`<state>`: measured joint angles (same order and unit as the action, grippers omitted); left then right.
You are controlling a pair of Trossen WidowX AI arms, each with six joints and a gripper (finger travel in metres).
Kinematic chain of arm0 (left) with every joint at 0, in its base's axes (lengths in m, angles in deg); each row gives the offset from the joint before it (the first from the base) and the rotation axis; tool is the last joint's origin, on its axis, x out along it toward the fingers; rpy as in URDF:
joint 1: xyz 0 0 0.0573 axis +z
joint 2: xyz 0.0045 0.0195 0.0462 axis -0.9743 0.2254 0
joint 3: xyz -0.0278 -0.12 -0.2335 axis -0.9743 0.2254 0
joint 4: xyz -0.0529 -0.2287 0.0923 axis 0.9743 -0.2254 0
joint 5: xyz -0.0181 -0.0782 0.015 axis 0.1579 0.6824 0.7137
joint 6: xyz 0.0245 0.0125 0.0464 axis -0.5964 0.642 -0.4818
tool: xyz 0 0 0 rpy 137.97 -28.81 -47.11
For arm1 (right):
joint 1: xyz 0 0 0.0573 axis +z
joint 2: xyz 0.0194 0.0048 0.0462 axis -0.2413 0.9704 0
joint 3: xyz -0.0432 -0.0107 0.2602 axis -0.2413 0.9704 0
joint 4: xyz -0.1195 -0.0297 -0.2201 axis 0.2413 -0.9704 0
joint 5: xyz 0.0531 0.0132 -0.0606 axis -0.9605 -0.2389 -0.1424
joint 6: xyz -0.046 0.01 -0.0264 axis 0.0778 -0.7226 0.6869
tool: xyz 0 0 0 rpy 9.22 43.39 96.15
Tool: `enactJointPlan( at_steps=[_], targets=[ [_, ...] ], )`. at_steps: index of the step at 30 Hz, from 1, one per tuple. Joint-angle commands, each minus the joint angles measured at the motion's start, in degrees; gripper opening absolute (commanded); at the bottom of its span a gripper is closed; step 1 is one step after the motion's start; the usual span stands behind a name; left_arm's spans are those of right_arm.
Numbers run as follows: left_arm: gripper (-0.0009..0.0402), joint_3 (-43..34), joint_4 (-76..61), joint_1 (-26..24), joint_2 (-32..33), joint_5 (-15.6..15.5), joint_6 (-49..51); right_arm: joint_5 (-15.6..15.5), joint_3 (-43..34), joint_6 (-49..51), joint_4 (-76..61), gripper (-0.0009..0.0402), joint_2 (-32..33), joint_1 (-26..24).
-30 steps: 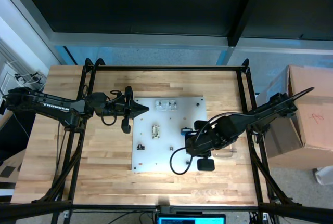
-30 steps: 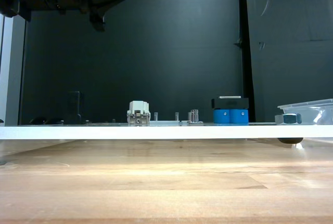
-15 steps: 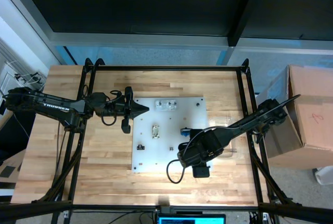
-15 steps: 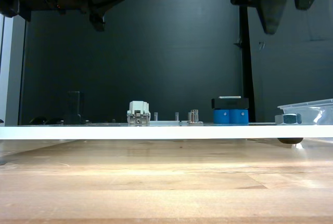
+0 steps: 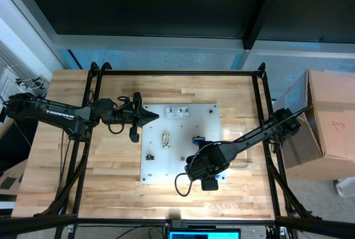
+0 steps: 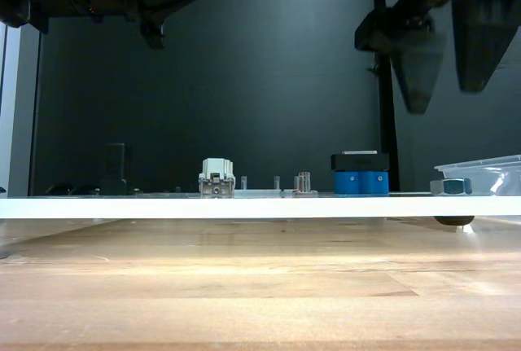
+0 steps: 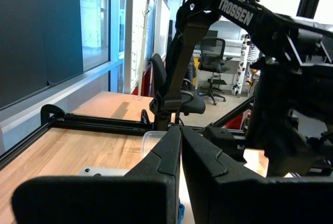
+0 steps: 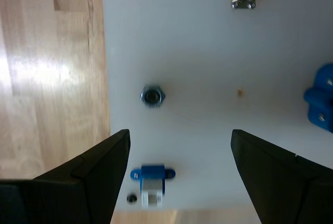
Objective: Unfasten the M12 nut and place it in the container
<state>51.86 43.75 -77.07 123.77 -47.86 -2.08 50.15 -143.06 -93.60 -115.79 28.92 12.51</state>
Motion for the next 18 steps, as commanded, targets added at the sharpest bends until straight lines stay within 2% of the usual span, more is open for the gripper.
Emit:
enactJointPlan(
  at_steps=[1, 18],
  targets=[
    [0.0000, 0.00, 0.00, 0.00, 0.02, 0.00, -0.02, -0.04, 1.07, 0.09, 1.20, 0.0271, 0.61, 0.04],
    [0.0000, 0.00, 0.00, 0.00, 0.02, 0.00, 0.00, -0.04, 5.25, -0.13, 6.64, 0.0266, 1.16, 0.57]
  ],
)
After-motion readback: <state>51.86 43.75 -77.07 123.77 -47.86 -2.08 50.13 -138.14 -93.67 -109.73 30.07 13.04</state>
